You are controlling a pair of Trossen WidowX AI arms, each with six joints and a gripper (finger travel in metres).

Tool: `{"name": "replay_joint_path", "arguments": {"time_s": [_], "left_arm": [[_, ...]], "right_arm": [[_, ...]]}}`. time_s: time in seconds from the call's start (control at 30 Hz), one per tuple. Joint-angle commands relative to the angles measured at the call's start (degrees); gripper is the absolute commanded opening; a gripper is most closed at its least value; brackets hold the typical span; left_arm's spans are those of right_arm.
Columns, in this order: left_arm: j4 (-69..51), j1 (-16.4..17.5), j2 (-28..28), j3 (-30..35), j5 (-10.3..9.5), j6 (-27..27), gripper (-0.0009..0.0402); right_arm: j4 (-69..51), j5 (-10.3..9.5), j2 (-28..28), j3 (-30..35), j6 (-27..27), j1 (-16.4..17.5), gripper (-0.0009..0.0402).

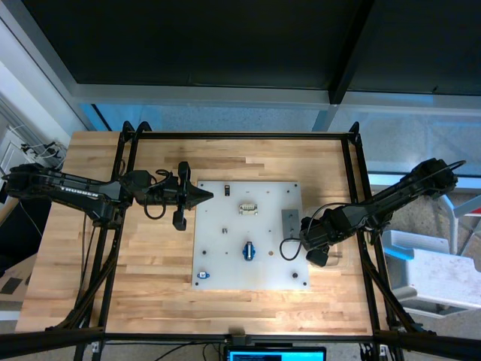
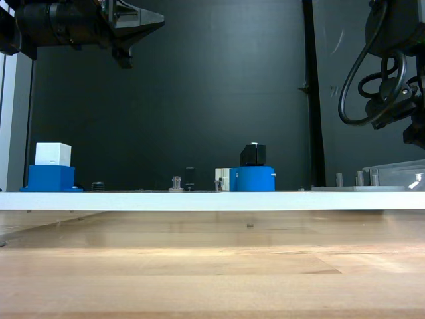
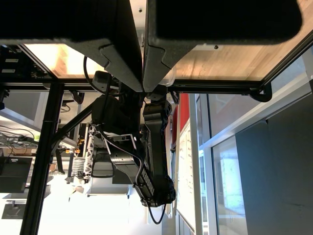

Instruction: Pick the 16mm cylinder and place it in the taskboard

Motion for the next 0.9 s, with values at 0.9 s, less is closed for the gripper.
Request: {"name": "replay_joint_path", "arguments": {"time_s": [0.9], "left_arm": [[0.02,0.0,0.0,0.02,0.0,0.02,0.0]], "right_arm": [[0.39,0.0,-0.11,0.04,0.02,0.0,0.0017]]}}
